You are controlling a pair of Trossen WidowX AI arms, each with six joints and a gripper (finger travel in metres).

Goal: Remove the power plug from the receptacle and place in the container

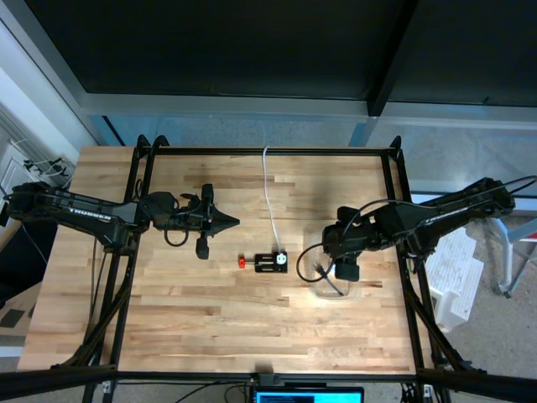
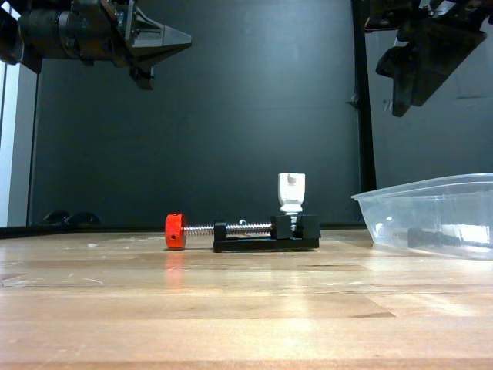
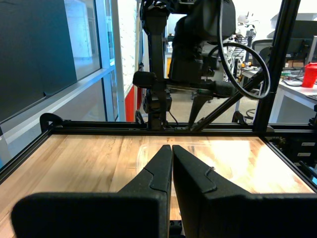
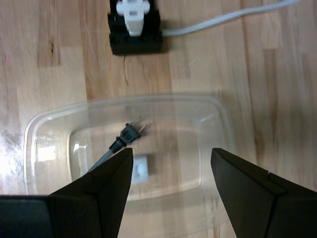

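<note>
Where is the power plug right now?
In the right wrist view the plug lies inside the clear container, right of the socket, beneath the open right end effector; the left end effector hangs shut, left of the socket.

The small black power plug (image 4: pixel 130 133) lay flat inside the clear rectangular plastic container (image 4: pixel 148 99), which sat near the white-faced, black-framed receptacle (image 4: pixel 136 39).

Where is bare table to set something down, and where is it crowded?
Bare table along the near edge, before the receptacle and container. Crowded: the container, power plug inside, under the open right gripper. Shut left gripper hovers left of the white cable.
</note>
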